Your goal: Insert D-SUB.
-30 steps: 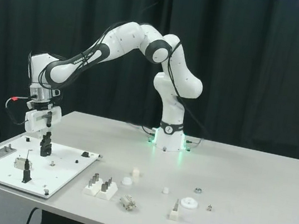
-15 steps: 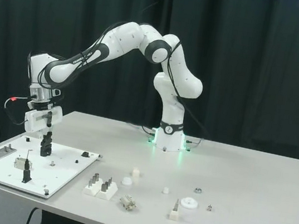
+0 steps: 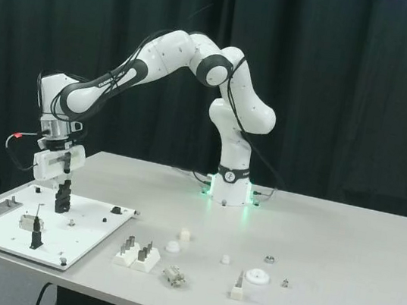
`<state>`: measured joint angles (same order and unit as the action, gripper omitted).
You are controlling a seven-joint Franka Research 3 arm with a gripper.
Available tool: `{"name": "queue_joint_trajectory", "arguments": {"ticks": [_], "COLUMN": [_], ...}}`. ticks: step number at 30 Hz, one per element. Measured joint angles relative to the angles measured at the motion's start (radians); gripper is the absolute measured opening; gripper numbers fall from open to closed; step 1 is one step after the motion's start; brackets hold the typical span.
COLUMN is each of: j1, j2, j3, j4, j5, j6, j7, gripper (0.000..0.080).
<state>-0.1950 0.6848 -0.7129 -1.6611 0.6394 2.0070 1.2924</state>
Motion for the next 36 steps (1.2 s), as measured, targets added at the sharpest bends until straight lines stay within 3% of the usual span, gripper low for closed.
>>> {"name": "queue_joint_trajectory", "arguments": {"ticks": [17,26,35,36], "j1": [-0.004,-0.004,-0.004,-0.004], "j2": [0.003,0.011,0.010,0.010], "j3": [0.000,0.000,-0.006,-0.008], "j4": [0.000,0.001,0.039,0.044], "j5": [0.017,0.017,0.016,0.016], "j6": [0.000,0.047,0.045,0.043], "j7": [0.009,0.061,0.077,0.078], "gripper": [0.0381,0.0404,0.0404,0.0794]}}
